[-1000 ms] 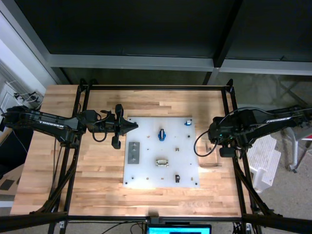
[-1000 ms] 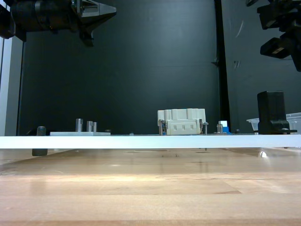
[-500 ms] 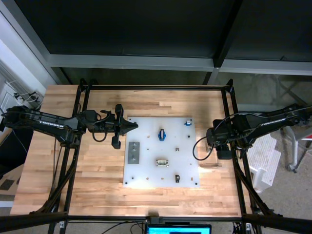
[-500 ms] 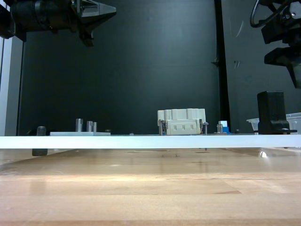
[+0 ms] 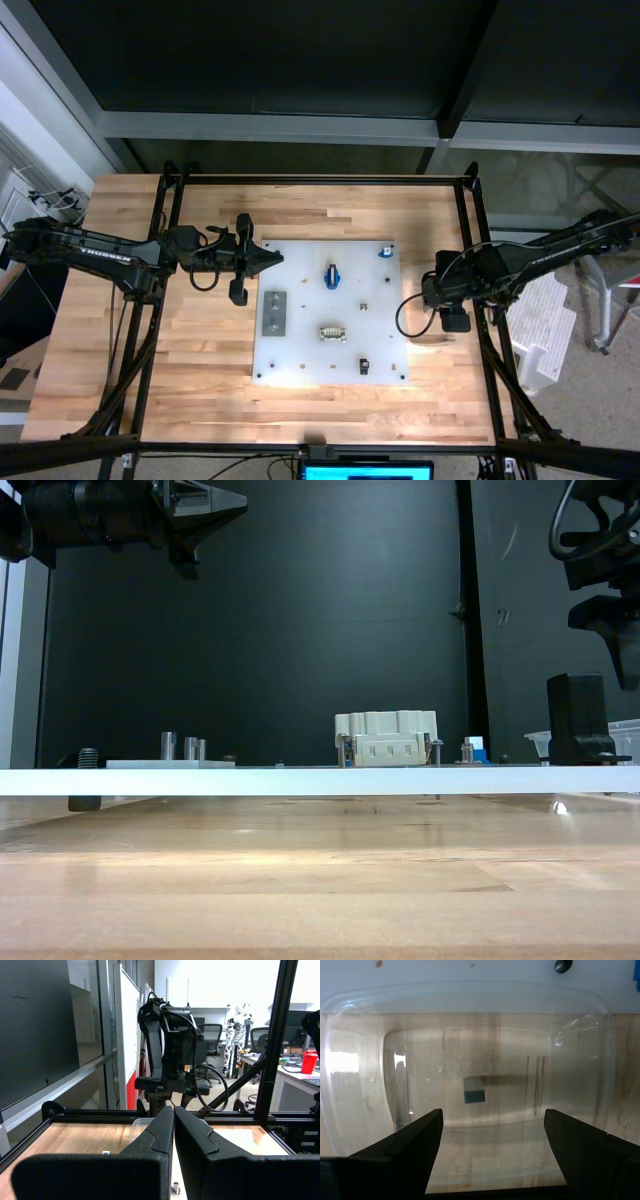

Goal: Pick the 16mm bar and install on taskboard

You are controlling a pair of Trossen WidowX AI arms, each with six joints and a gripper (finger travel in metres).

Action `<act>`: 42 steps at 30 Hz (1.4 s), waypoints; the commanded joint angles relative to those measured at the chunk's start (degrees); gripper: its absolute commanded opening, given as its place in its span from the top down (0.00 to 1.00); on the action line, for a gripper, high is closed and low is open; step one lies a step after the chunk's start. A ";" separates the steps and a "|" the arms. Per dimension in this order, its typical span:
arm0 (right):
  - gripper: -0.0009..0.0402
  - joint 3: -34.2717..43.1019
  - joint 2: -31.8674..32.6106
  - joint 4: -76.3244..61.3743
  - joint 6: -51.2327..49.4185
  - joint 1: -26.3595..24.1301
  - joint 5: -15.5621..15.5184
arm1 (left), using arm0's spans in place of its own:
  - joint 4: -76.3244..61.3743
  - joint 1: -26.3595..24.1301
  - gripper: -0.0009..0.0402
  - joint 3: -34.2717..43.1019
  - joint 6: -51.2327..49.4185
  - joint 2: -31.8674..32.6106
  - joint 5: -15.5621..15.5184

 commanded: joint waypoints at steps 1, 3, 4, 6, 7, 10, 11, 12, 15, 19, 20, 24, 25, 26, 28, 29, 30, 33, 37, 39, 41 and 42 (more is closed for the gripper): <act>0.28 -0.94 0.02 1.14 0.00 0.72 -0.17 | 0.00 0.00 0.98 0.02 0.00 0.00 0.00; 0.28 -1.68 0.02 2.08 -0.09 1.09 -0.20 | 0.00 0.00 0.98 0.02 0.00 0.00 0.00; 0.28 -2.14 0.02 2.49 -0.07 1.18 -0.20 | 0.02 0.02 0.98 0.02 0.00 0.00 0.02; 0.28 -2.93 0.42 3.39 -0.07 1.27 -0.20 | -0.02 0.00 0.98 0.02 0.00 0.00 0.00; 0.28 -3.19 0.61 3.76 -0.07 1.27 -0.26 | -0.02 0.02 0.98 0.02 0.00 0.00 0.00; 0.28 -3.37 1.51 4.28 -0.28 1.31 -0.22 | 0.00 0.00 0.98 0.02 0.00 0.00 0.02; 0.28 -3.37 1.68 4.31 -0.85 1.31 -0.22 | 0.00 0.00 0.98 0.02 0.00 0.00 0.00; 0.28 -3.37 1.88 4.33 -1.16 1.33 -0.17 | 0.00 0.02 0.98 0.02 0.00 0.00 0.00; 0.28 -3.63 2.40 5.22 -1.14 1.36 -0.15 | 0.00 0.02 0.98 0.02 0.00 0.00 0.00; 0.28 -4.76 3.26 7.58 -1.05 1.42 -0.17 | 0.00 0.00 0.98 0.02 0.00 0.00 0.00; 0.28 -5.11 3.54 8.00 -1.05 1.44 -0.22 | 0.00 0.02 0.98 0.02 0.00 0.02 0.02; 0.28 -6.01 4.20 8.39 -0.79 1.53 -0.24 | -0.02 0.00 0.98 0.02 0.00 0.00 0.02; 0.28 -6.05 4.20 8.39 -0.59 1.57 -0.26 | -0.02 0.02 0.98 0.02 0.00 0.00 0.02; 0.28 -6.08 4.20 8.44 -0.24 1.57 -0.24 | 0.00 0.00 0.98 0.02 0.00 0.00 0.00; 0.28 -6.36 4.20 8.68 0.68 1.64 -0.22 | 0.00 0.00 0.98 0.02 0.00 0.00 0.00; 0.28 -6.60 4.20 8.98 0.72 1.70 -0.24 | -0.02 0.00 0.98 0.02 0.00 0.00 0.00; 0.28 -6.91 4.20 9.49 0.98 1.81 -0.24 | -0.02 0.02 0.98 0.02 0.00 0.00 0.02; 0.28 -8.20 4.20 11.76 2.21 2.36 -0.42 | 0.00 0.00 0.98 0.02 0.00 0.00 0.02; 0.28 -9.94 4.20 13.18 2.21 2.99 -0.44 | 0.00 0.02 0.98 0.02 0.00 0.00 0.00; 0.28 -10.34 4.20 13.40 2.67 3.19 -0.42 | 0.00 0.00 0.98 0.02 0.00 0.00 0.00; 0.28 -10.51 4.20 13.46 3.06 3.26 -0.35 | 0.00 0.00 0.98 0.02 0.00 0.00 0.02; 0.28 -10.60 4.20 13.49 3.04 3.30 -0.31 | -0.02 0.00 0.98 0.02 0.00 0.00 0.02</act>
